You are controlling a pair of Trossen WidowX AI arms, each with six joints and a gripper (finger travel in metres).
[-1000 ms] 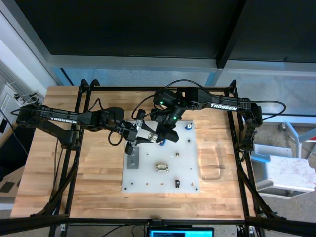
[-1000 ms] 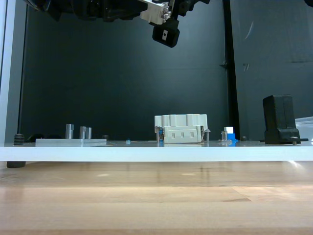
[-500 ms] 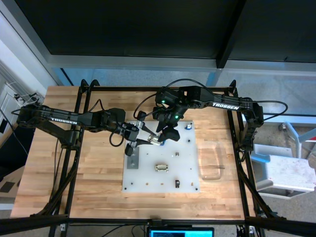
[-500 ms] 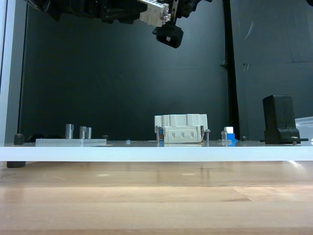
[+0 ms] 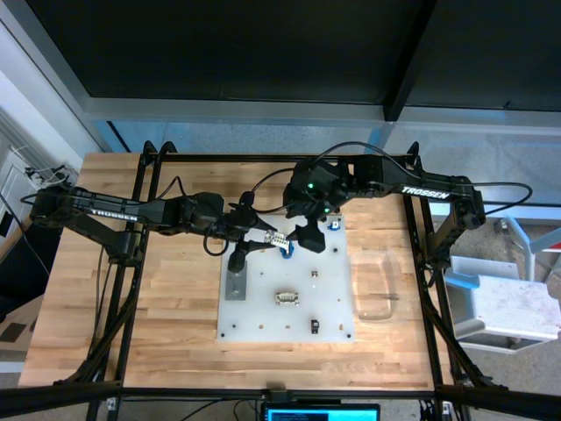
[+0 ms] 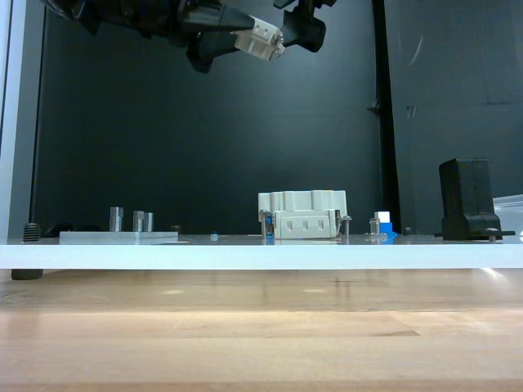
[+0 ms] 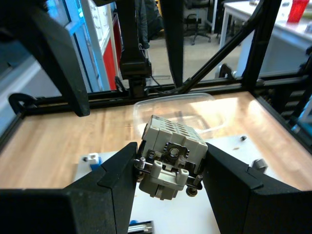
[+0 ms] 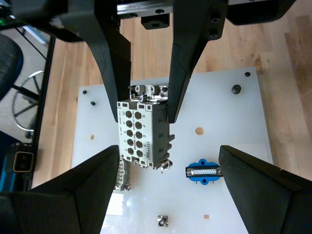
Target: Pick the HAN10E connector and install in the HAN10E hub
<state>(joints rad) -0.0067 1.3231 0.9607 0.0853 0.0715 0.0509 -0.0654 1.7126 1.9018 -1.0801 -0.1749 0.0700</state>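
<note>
The HAN10E connector [image 5: 276, 239] is a beige block held high above the board, with my left gripper [image 5: 263, 240] shut on it. In the left wrist view the connector [image 7: 168, 136] sits tilted between both fingers [image 7: 117, 180]. My right gripper [image 5: 308, 235] hangs open just right of it, not touching. The right wrist view looks down on the connector's pin face [image 8: 141, 131], with the right gripper [image 8: 168, 147] spread wide around it. The HAN10E hub [image 5: 287, 300] stands on the white plate [image 5: 333, 289]. At table level the hub [image 6: 302, 216] lies far below the connector [image 6: 263, 38].
A grey metal block [image 5: 234, 285] lies at the plate's left edge and a small black part [image 5: 314, 327] near its front. A blue part [image 8: 204, 171] sits on the plate. A clear container [image 5: 377, 294] rests right of the plate.
The right gripper has drawn back to the right, off the connector. The left gripper keeps the connector alone and has shifted slightly right.
</note>
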